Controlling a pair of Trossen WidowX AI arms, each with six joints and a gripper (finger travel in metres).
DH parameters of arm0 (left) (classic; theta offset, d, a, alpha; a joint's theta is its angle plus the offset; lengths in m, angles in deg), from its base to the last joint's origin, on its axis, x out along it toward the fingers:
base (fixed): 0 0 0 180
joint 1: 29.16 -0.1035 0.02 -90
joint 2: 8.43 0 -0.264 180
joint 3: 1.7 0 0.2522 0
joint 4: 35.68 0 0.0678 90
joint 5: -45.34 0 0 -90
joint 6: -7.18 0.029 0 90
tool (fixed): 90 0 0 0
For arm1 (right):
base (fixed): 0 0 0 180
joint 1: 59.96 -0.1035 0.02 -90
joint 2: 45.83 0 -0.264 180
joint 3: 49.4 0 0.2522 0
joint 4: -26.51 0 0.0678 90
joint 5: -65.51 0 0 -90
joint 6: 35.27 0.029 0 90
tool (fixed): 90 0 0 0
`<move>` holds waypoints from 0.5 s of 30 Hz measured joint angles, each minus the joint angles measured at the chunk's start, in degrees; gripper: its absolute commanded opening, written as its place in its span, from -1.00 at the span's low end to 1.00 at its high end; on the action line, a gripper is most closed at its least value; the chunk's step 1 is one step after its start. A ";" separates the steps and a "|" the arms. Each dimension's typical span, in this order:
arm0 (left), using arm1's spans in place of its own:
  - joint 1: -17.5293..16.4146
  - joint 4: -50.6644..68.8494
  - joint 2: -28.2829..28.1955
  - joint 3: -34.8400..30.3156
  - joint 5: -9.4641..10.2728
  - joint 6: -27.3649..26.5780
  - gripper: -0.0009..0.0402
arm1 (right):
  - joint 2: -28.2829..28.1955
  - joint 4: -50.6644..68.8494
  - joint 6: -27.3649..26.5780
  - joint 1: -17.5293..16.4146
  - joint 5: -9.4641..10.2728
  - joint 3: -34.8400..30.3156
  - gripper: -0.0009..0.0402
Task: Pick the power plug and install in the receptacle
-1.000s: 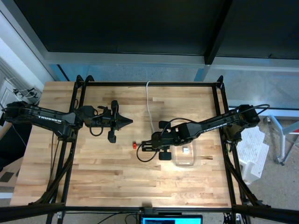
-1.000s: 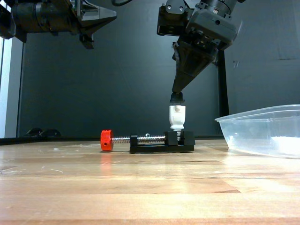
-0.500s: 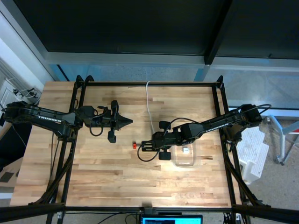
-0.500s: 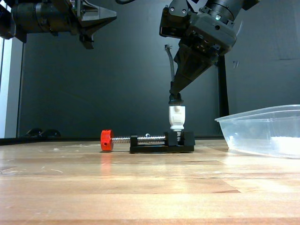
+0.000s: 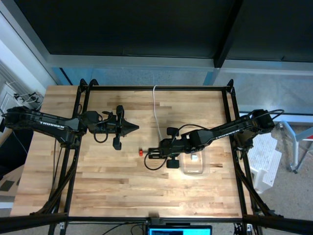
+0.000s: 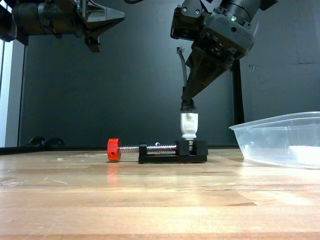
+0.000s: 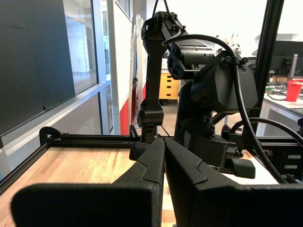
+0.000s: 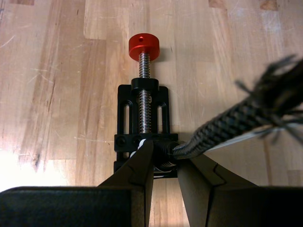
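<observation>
Power plug [image 6: 188, 105]: mid-tabletop [image 5: 98, 186], sitting on top of receptacle [image 6: 188, 125], pinched at tip of right gripper [image 6: 186, 98].
Right gripper state: fingers closed on the plug, leaning in from the right; braided lead [image 8: 222, 127] trailing off the plug.
Receptacle mount: white head upright, clamped in black vise [image 6: 172, 150]; red knob [image 6: 114, 149] pointing toward left edge.
Key relation: plug directly under the fingertips and directly over the socket, touching it; long axis vertical; depth of seating not judged.
Nearer arm: right, by far.
Left gripper [image 5: 136, 128]: farther back, toward left edge, raised, fingers pressed together, empty.
White cable [image 5: 156, 110]: from receptacle to far edge.
View difference: low view gives the vertical stack; right wrist view gives fingers straddling plug, no height.
</observation>
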 measured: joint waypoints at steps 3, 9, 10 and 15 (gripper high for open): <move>0.00 0.00 0.00 0.02 0.00 0.00 -0.96 | 0.07 -0.13 -0.20 -0.04 -0.20 0.09 -0.96; 0.00 0.02 0.00 0.00 0.00 0.00 -0.96 | 0.09 -2.23 -1.31 -0.13 -1.36 0.92 -0.96; 0.00 0.00 0.00 0.00 0.00 0.00 -0.96 | 0.09 -2.40 -1.31 -0.13 -1.40 0.94 -0.96; 0.00 0.00 0.00 0.02 0.00 0.00 -0.96 | 0.52 -2.60 -1.38 -0.24 -1.44 1.09 -0.96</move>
